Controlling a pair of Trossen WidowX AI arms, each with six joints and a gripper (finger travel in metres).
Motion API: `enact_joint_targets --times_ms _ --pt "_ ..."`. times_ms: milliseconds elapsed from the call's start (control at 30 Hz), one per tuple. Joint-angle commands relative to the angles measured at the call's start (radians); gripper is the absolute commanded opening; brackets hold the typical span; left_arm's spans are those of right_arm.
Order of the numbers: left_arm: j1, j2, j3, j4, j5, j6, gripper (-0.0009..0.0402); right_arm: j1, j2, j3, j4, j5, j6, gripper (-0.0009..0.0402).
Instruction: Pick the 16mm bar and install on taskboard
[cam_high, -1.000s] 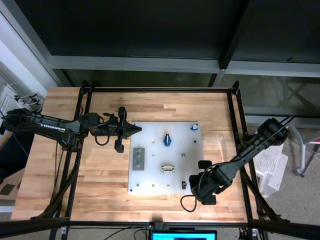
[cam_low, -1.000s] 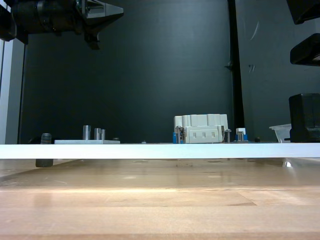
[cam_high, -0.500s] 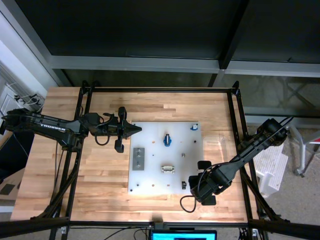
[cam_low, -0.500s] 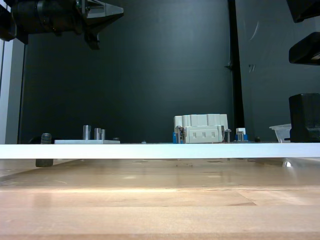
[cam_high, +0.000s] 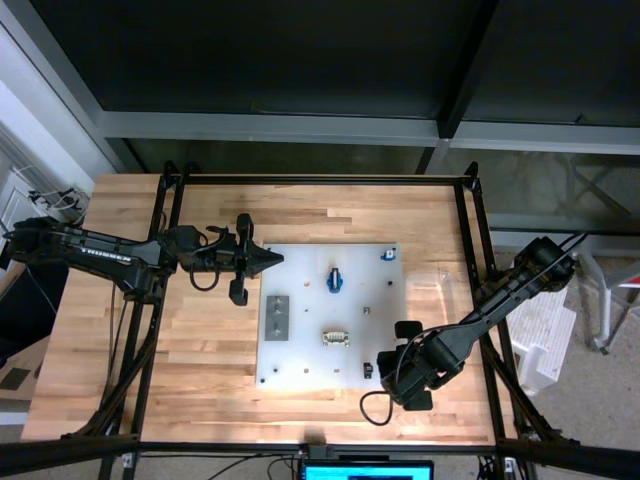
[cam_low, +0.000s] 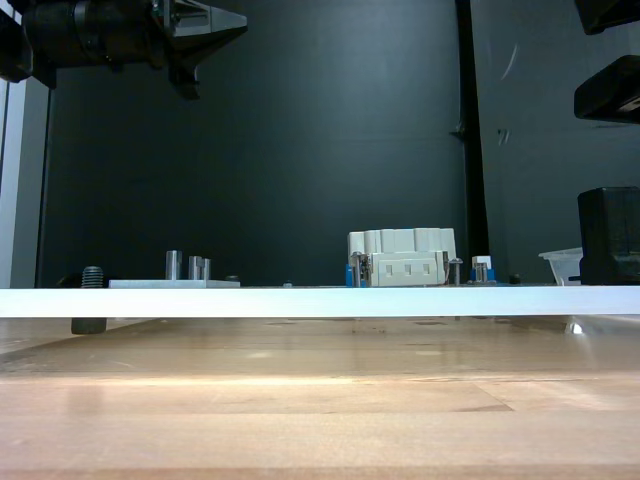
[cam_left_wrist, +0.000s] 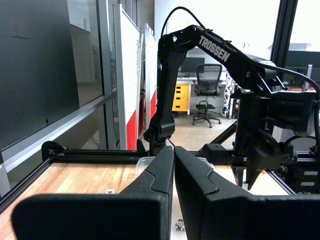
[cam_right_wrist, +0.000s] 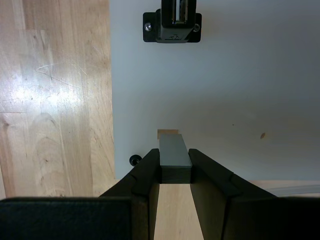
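- We see the right gripper (cam_right_wrist: 174, 159) over the near right part of the taskboard (cam_right_wrist: 240, 95), close to its near edge.
- Its two fingers (cam_right_wrist: 148, 167) are clamped on the 16mm bar (cam_right_wrist: 174, 148), one against each side of it.
- The bar is held, a grey rectangular piece with its flat end towards the board, and it is clear of any seat.
- Just past the bar's end, the right wrist view shows a small square opening (cam_right_wrist: 168, 133) in the white board with wood colour inside.
- Further along the board sits a black slotted mount (cam_right_wrist: 172, 26).
- The wooden table (cam_right_wrist: 55, 100) shows beside the board's edge.
- Over to the left gripper (cam_left_wrist: 173, 150): it hangs beside the board's far left corner.
- From the low view it is well above the board.
- Its fingers are pressed together with nothing between them.
- On the board we also pick out a grey block with pegs (cam_high: 275, 318), a beige connector (cam_high: 336, 339) and a blue part (cam_high: 334, 279).
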Motion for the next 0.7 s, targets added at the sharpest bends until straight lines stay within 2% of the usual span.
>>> enact_joint_targets --times_ms 33,700 --pt "0.0 0.0 0.0 0.0 0.0 0.0 0.0 0.0 -0.002 -0.009 0.006 0.002 0.002 0.0007" --pt "0.0 0.0 0.0 0.0 0.0 0.0 0.0 0.0 -0.002 -0.03 0.038 0.002 0.002 0.0007"
